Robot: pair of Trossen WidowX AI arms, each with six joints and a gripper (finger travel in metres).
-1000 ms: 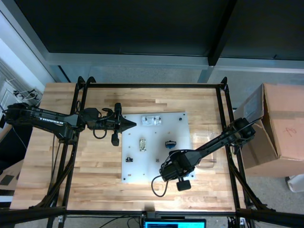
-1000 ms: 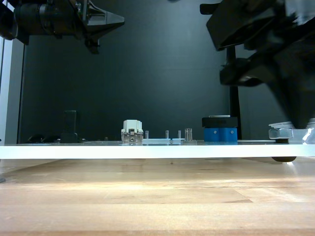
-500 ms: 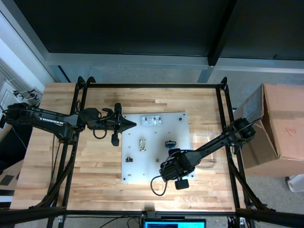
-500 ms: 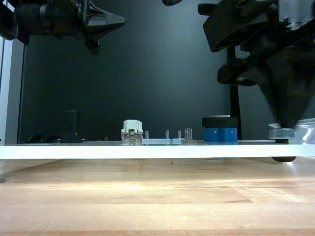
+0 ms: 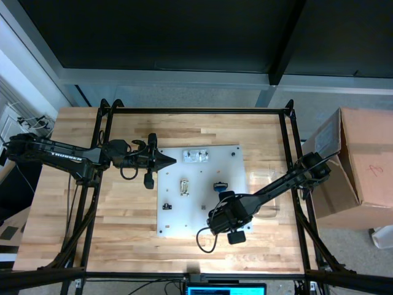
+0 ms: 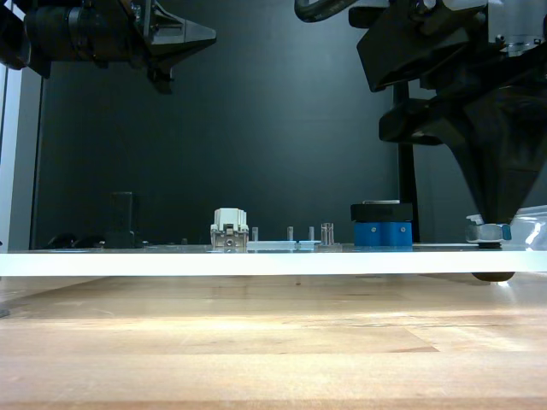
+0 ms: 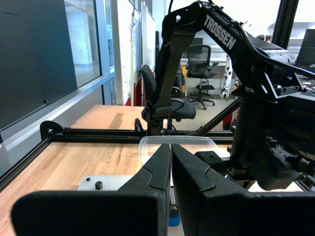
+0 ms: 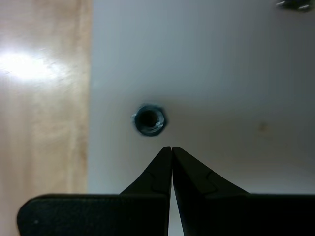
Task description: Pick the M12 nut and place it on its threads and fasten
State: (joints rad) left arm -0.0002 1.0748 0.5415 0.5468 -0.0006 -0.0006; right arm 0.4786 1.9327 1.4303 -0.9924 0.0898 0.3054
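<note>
**Two pairs of fingers pressed together, neither on the nut**

The right gripper (image 8: 171,147) has its black tapered fingers (image 8: 156,173) closed tip to tip with nothing between them. Just past those tips the small silver M12 nut (image 8: 149,119) lies free of any grip, flat and bore upward. It sits on the white task board (image 5: 175,218) near the board's near right edge.

In the low view the nut sits low on the short black stud (image 6: 487,244), with only a sliver of dark showing under it. The closed tips hang directly above it, close but apart. How far down the threads it has run cannot be told. In the high view the right arm hides the spot.

The main risk, by this reading, is a descent with the fingers closed. The point would land on the nut's top face or in its bore, and could cock it on the ribs or jam it cross-threaded. Fastening needs the fingers spread around the flats. An off-centre approach would nudge a barely started nut sideways, off the stud and onto the board.

The clear plastic tray (image 7: 197,139) stands just beside the board's right edge.

The left gripper (image 7: 171,146) hovers high over the board's far left edge. Its fingers (image 7: 152,172) are likewise pressed together on nothing, well apart from the stud.
</note>
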